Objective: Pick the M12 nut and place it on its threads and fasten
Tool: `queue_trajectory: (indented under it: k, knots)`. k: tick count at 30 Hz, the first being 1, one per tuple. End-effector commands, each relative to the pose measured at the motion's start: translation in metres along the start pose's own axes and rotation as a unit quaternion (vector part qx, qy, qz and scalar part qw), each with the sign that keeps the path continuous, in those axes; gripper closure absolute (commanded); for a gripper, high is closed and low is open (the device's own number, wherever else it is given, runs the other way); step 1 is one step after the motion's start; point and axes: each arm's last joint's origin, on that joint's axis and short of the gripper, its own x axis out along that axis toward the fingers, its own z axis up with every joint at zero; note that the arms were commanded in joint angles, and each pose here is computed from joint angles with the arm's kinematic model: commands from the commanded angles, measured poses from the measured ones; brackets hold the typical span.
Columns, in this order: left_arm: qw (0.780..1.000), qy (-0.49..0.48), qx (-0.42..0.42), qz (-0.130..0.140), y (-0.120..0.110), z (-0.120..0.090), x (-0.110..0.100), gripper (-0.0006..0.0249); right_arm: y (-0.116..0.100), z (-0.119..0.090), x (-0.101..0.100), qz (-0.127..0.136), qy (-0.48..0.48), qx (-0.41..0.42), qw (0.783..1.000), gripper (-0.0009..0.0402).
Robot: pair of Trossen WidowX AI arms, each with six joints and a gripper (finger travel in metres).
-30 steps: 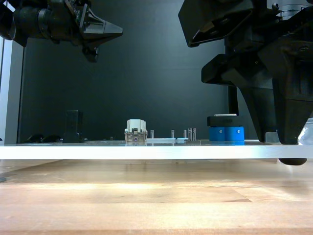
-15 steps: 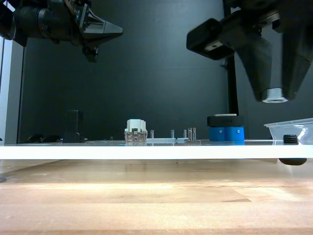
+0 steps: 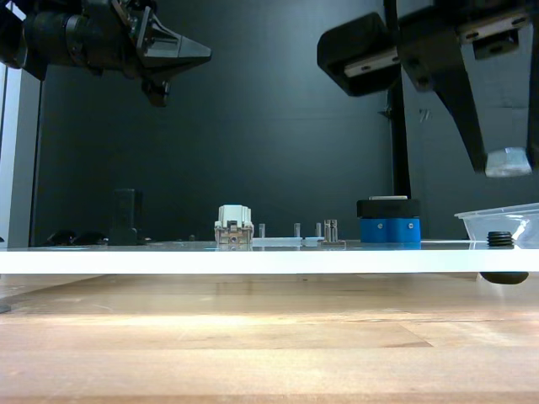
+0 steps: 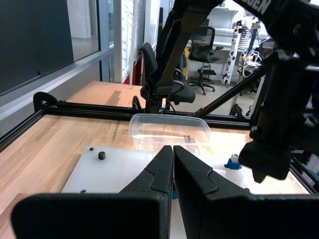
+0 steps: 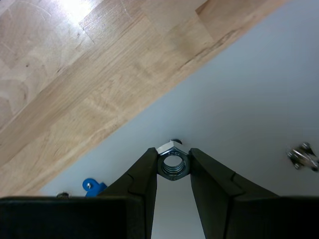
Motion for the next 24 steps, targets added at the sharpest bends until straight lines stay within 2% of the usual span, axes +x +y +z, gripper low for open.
queue_trajectory:
  k: [1, 11, 24]
  knots:
    - [1.000, 0.000, 0.000, 0.000, 0.000, 0.000, 0.000, 0.0243, -0.001, 0.000, 0.005, -0.001, 0.008, 0.001, 1.000, 0.0393]
    - [1.000, 0.000, 0.000, 0.000, 0.000, 0.000, 0.000, 0.0243, -0.006, -0.004, 0.018, -0.004, 0.005, 0.005, 1.000, 0.0393]
    - [1.000, 0.000, 0.000, 0.000, 0.000, 0.000, 0.000, 0.0243, -0.007, -0.006, 0.021, -0.004, 0.009, -0.001, 1.000, 0.0393]
